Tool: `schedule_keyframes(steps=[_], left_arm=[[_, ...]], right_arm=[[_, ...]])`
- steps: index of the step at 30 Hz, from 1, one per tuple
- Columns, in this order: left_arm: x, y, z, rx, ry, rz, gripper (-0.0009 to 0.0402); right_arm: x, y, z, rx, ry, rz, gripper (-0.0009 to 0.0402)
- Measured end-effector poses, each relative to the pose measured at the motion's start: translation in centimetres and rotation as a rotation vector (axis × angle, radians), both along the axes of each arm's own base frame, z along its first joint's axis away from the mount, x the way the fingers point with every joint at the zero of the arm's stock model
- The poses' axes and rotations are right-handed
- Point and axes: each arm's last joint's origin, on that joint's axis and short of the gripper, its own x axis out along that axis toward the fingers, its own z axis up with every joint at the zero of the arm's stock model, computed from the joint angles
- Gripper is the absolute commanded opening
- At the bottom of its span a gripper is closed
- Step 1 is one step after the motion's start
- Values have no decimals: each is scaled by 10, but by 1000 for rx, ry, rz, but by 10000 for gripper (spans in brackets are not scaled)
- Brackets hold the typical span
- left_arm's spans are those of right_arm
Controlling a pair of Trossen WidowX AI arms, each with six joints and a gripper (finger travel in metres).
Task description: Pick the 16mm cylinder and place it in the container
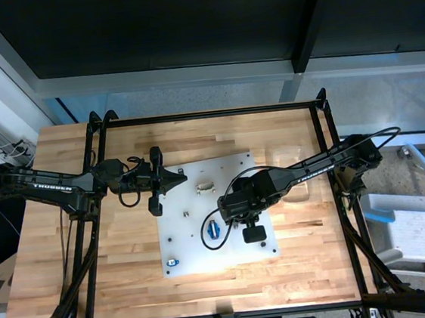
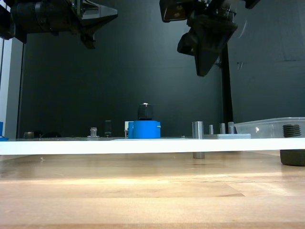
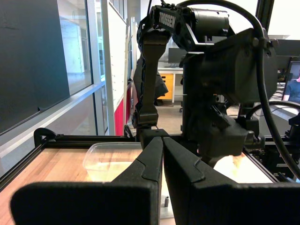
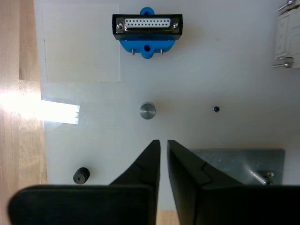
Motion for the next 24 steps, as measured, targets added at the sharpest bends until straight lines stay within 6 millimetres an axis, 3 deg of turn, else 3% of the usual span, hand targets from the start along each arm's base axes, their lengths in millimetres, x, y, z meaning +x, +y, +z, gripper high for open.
schedule_keyframes(steps=[12,24], left_arm=[[0,0,0,0,0,0,0],[0,0,0,0,0,0,0]], right_arm=[[10,11,-18,-9,21,4,144],[22,16,-38,-19,59,-7,153]])
